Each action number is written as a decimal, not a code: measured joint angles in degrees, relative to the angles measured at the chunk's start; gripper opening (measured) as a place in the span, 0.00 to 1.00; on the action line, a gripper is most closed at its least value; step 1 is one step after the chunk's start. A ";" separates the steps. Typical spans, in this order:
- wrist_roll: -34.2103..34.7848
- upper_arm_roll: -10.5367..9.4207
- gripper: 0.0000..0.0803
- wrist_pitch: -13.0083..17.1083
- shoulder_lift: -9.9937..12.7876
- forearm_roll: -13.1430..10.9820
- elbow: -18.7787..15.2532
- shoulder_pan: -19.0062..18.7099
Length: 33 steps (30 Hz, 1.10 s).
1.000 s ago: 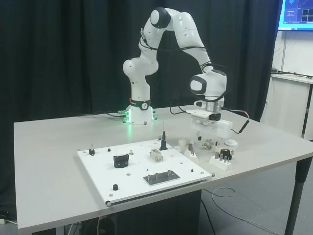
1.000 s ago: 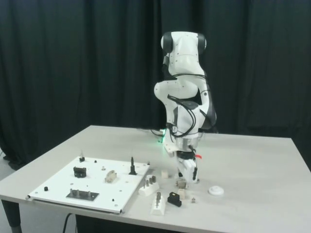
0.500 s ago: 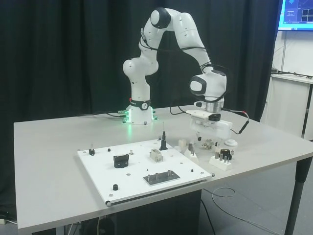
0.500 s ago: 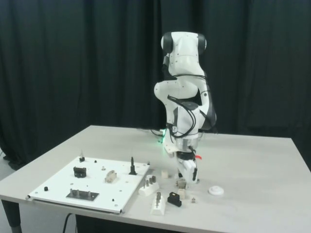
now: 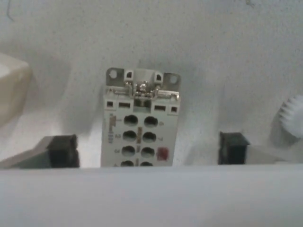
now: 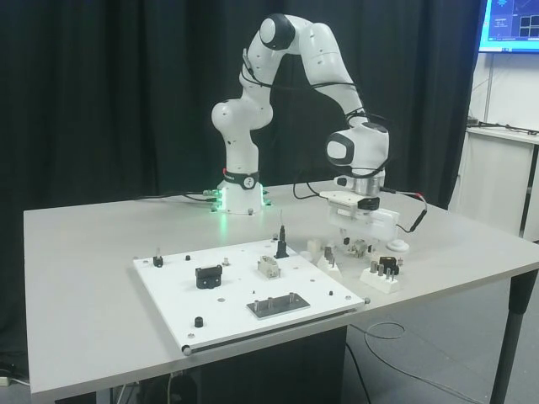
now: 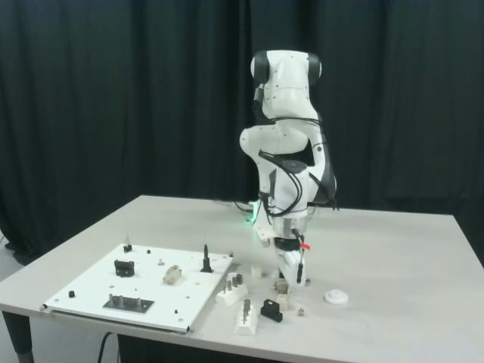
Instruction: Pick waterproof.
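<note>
The waterproof connector (image 5: 139,123) is a white block with rows of round holes and a metal clip at one end. It lies flat on the grey table (image 6: 84,244). My gripper (image 5: 147,150) is open and low over it, with one black fingertip (image 5: 61,151) on each side and a gap between each pad and the block. In the first room view the gripper (image 6: 355,244) hangs straight down at the table's right part, just over the connector (image 6: 360,247). The second room view shows the gripper (image 7: 284,281) there too.
A white toothed disc (image 6: 397,246) lies just right of the gripper. White blocks with metal pegs (image 6: 381,275) and a small pale block (image 6: 315,247) stand close by. The white assembly board (image 6: 244,290) with black fixtures fills the table's front left.
The hand has shifted very slightly, a little up and to the left in the first room view. The connector stays on the table.
</note>
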State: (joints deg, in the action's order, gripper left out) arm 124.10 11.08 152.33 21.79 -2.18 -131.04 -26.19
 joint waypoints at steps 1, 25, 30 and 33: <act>0.00 0.00 0.96 -0.08 0.00 0.00 0.00 0.00; -0.71 -0.55 0.39 -0.81 -0.90 0.01 0.93 -0.10; -0.91 -0.64 0.39 -1.57 -1.93 0.02 1.09 -0.10; -1.10 -0.64 0.39 -2.37 -2.66 0.04 1.10 -0.10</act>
